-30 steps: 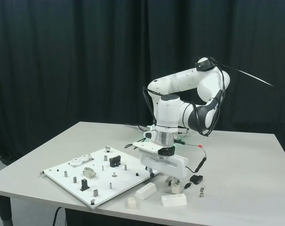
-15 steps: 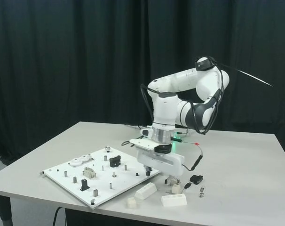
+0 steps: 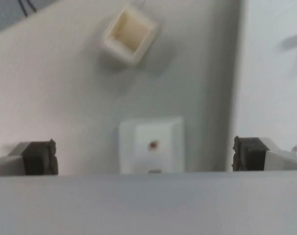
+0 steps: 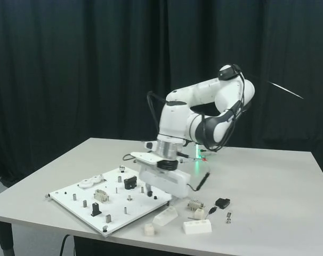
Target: Remove round peg 2.
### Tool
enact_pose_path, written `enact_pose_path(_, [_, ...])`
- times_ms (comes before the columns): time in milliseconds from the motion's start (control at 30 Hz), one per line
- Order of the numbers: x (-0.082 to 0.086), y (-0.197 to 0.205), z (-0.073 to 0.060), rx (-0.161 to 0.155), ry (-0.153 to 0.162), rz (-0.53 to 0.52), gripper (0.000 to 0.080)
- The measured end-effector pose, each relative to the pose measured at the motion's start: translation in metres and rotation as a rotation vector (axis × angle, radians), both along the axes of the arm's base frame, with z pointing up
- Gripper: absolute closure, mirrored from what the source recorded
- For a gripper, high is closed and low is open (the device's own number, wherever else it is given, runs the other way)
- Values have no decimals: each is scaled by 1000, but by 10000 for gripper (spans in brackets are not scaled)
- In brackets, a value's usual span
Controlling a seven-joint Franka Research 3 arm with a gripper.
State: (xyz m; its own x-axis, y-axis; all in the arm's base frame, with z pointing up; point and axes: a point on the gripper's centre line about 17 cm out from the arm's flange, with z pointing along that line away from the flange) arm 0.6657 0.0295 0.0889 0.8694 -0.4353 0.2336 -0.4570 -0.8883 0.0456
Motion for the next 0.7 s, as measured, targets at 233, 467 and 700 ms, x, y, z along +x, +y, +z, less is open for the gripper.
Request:
enact_pose_path(233, [13,-40,9,-7,-18,-35,3])
enact_pose_path(467, [19,-76,13,1,-9,-56,3])
enact_pose_path(700, [12,-98,10,35,34,-63,3])
